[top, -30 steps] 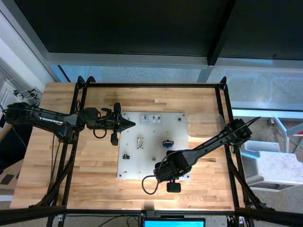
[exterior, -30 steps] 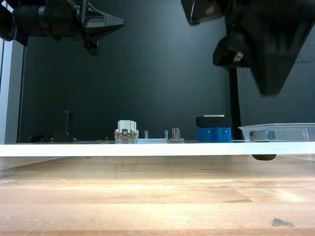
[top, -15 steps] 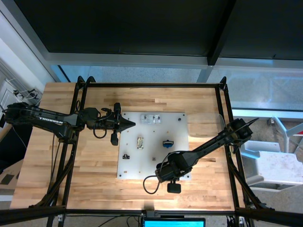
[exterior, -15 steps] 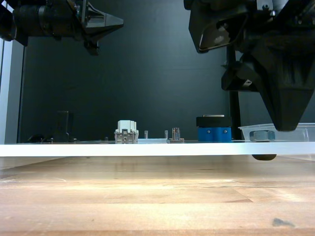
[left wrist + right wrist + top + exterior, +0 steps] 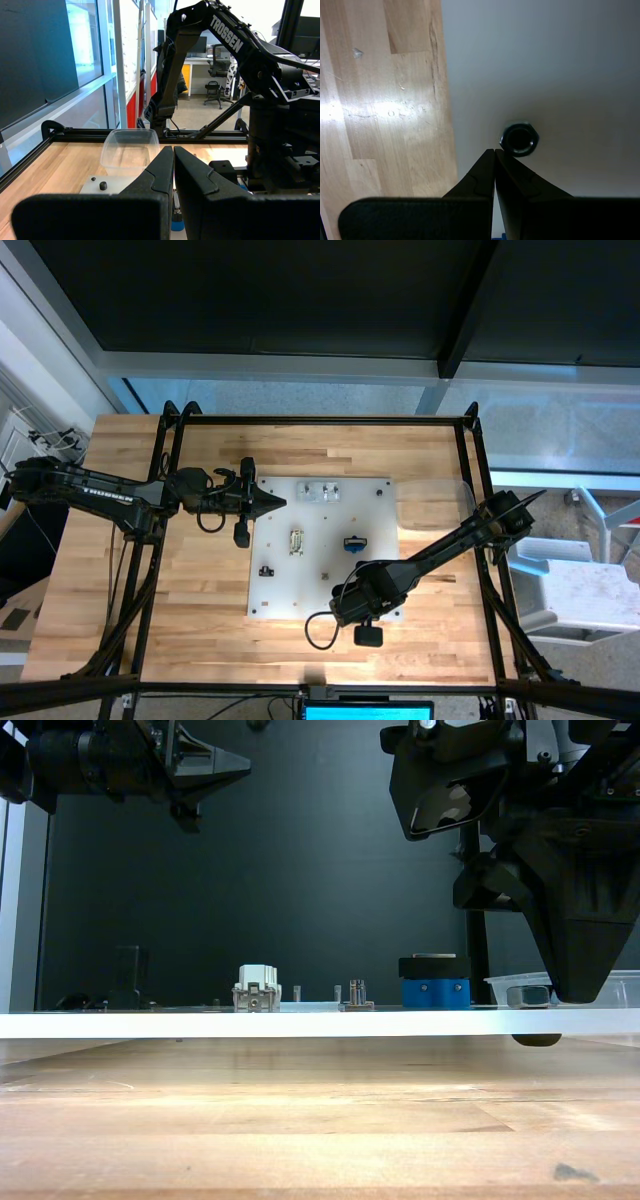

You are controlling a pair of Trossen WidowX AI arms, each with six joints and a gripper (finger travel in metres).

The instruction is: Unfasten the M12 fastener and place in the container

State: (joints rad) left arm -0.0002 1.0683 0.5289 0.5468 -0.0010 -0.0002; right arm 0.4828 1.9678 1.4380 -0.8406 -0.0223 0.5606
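Observation:
The small silver M12 fastener (image 5: 519,139) sits on its stud on the white board (image 5: 560,75), close to the board's edge. In the low view this nut (image 5: 528,995) shows in front of the clear container (image 5: 622,986). The container (image 5: 432,502) at the board's far right holds nothing I can see. My right gripper (image 5: 494,150) is shut with nothing in it. Its tips (image 5: 578,996) hang just beside the nut, low over the board. My left gripper (image 5: 173,148) is shut and hovers high over the board's left edge (image 5: 270,503).
A blue-and-white part (image 5: 435,982) and a beige connector (image 5: 255,992) stand mid-board, with a small silver post (image 5: 357,992) between them. The black frame rails (image 5: 470,440) border the table. Bare wood (image 5: 385,100) lies just off the board's edge.
The right gripper has come down from well above the board until its tips are level with the nut. The nut and the left arm have not moved.

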